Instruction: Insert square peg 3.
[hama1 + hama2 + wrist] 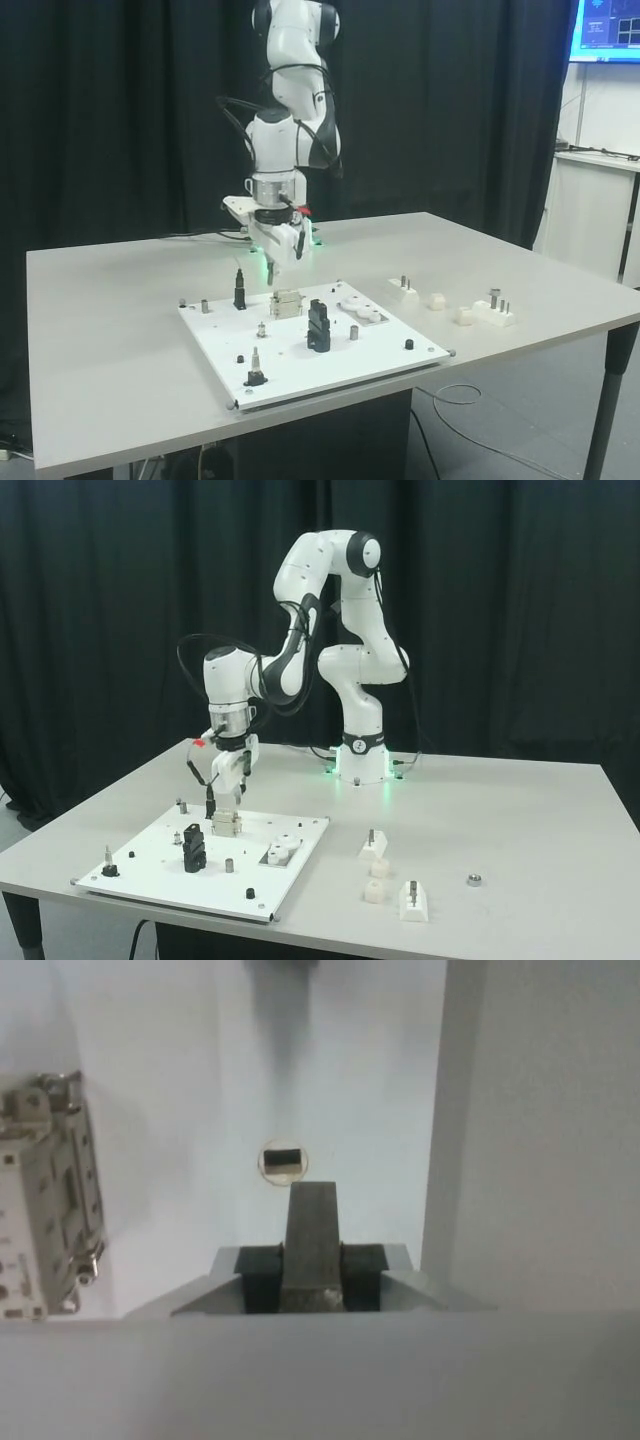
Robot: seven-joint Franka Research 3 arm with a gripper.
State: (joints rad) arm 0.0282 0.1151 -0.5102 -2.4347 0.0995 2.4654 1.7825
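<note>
My gripper is shut on a grey square peg, which points down toward the white board. Just past the peg's tip in the wrist view lies a small round socket with a black rectangular opening. In the first room view the gripper hangs over the far edge of the white board, a little above it. The second room view shows the gripper above the board's back part, beside a grey-white connector block.
The connector block stands close to the peg. A black post, a black upright part and small pins stand on the board. White blocks lie on the grey table. The board's edge runs nearby.
</note>
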